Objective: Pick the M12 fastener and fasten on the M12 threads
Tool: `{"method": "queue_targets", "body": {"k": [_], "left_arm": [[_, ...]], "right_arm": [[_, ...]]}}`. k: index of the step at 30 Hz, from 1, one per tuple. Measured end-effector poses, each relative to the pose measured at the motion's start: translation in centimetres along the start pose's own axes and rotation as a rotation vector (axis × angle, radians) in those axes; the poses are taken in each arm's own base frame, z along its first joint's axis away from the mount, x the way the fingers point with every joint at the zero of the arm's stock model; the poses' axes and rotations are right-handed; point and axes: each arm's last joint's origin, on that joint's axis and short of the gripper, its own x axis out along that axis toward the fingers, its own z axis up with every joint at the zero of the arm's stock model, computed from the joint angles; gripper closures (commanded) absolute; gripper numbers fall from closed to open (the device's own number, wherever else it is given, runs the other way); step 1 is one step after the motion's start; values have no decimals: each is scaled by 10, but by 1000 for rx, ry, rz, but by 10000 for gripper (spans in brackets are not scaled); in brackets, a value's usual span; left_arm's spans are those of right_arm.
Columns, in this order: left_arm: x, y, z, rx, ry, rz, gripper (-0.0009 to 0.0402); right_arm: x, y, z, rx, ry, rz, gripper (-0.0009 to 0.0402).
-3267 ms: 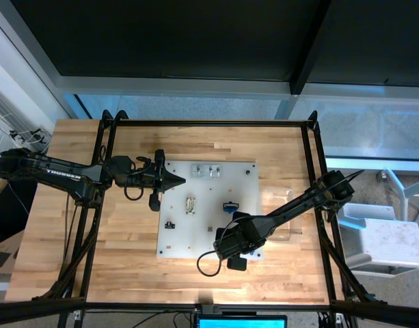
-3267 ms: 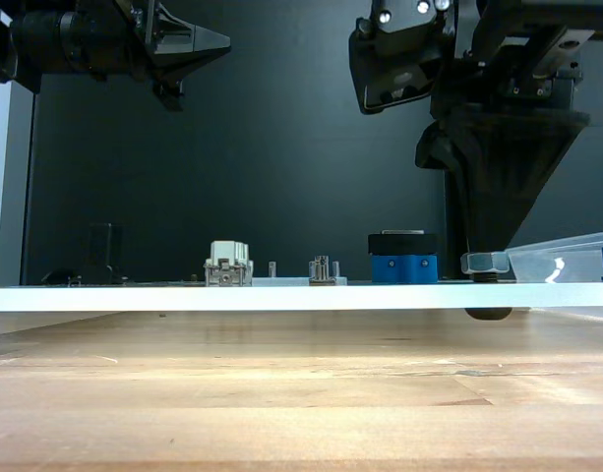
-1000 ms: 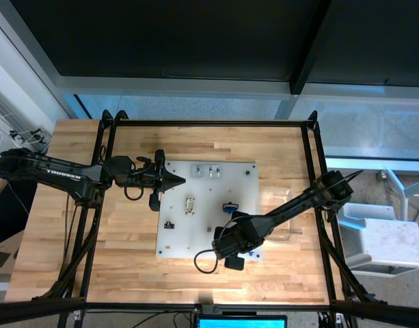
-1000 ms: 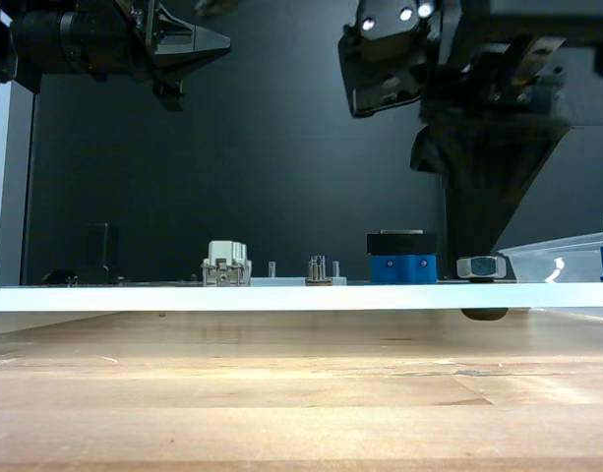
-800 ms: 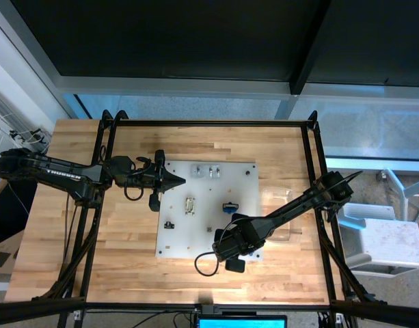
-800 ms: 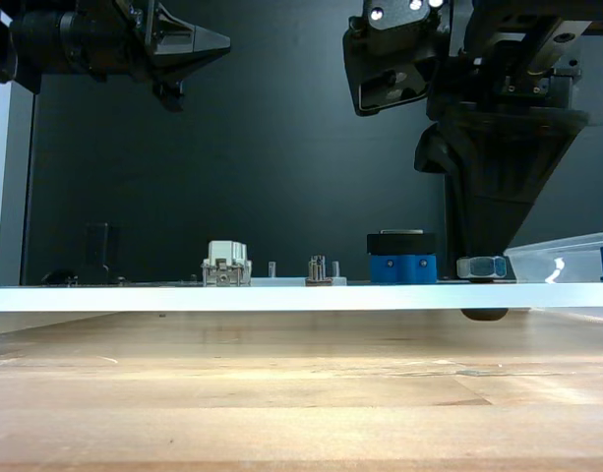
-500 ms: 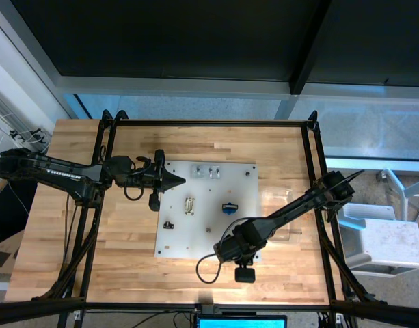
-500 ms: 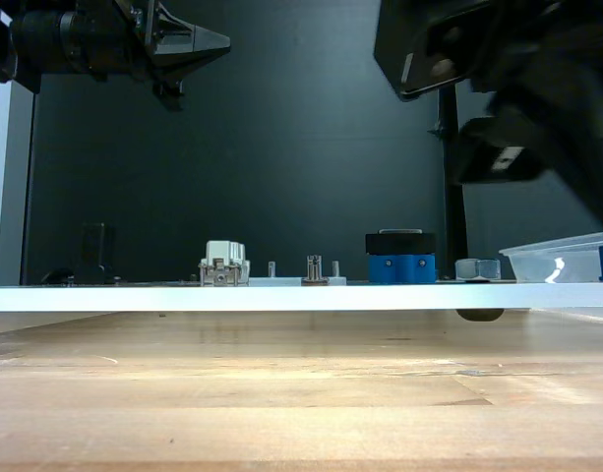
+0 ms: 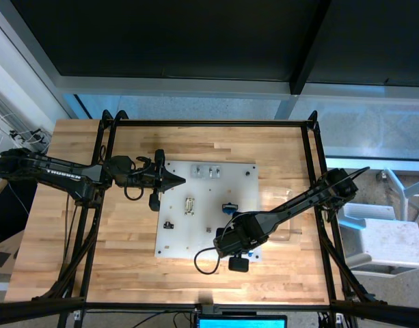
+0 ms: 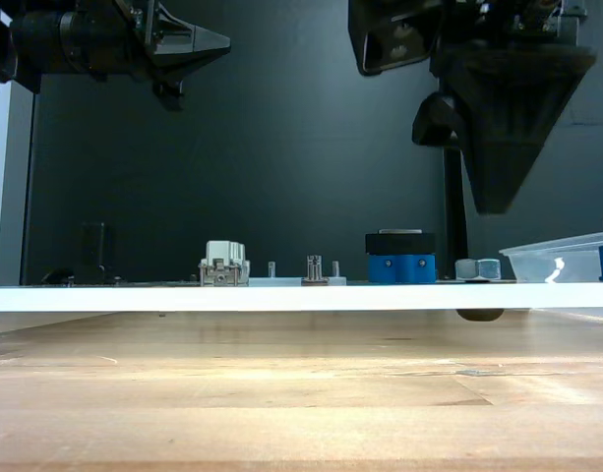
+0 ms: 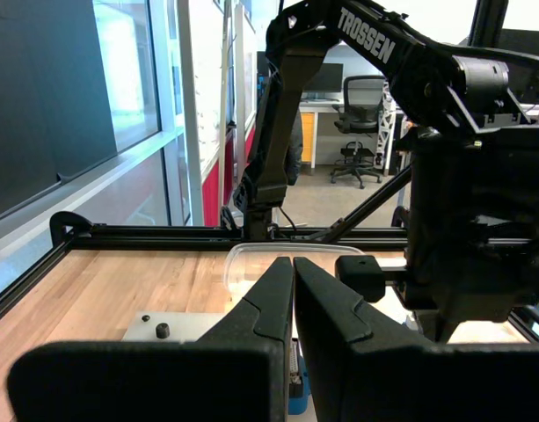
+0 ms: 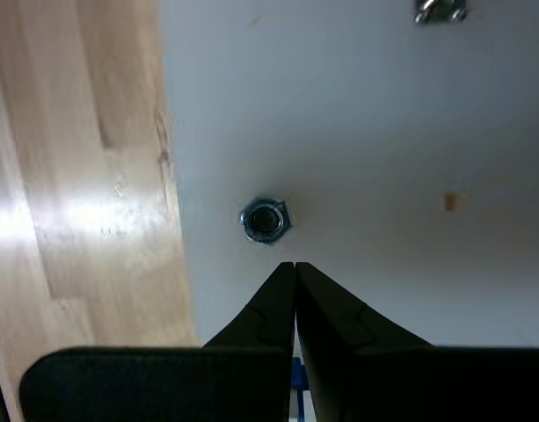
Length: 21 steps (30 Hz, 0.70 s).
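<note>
Silver nut point(image 12: 249, 220), flat on its stud point(image 12: 266, 218), bore straight up, no ribs showing. Close to the board point(image 12: 383, 132) edge, wood table point(image 12: 76, 176) just beyond; bare white on the other sides. In the low view, blue connector point(image 10: 402, 267) to its left, clear tray point(image 10: 557, 261) to its right. Raised well clear above, right gripper point(image 10: 495, 205), fingers pressed together, empty. Left gripper point(image 9: 180, 180) likewise closed on nothing, high over the board's far left edge.

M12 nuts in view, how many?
1. The M12 nut sits on its stud, near right of the white board, below the shut right tool. Left tool, shut, hangs over its far left. Right arm may hide others.
</note>
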Motion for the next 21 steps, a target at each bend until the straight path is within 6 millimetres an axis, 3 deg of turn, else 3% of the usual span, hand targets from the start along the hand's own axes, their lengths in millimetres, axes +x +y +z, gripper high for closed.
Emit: {"method": "queue_targets", "body": {"k": [10,17,21], "left_arm": [[0,0,0,0,0,0,393],[0,0,0,0,0,0,393],[0,0,0,0,0,0,393]], "right_arm": [[24,1,3,27,-6,-75,393],[26,2,4,28,-10,-72,393],[27,5,1,23,69,41,393]]}}
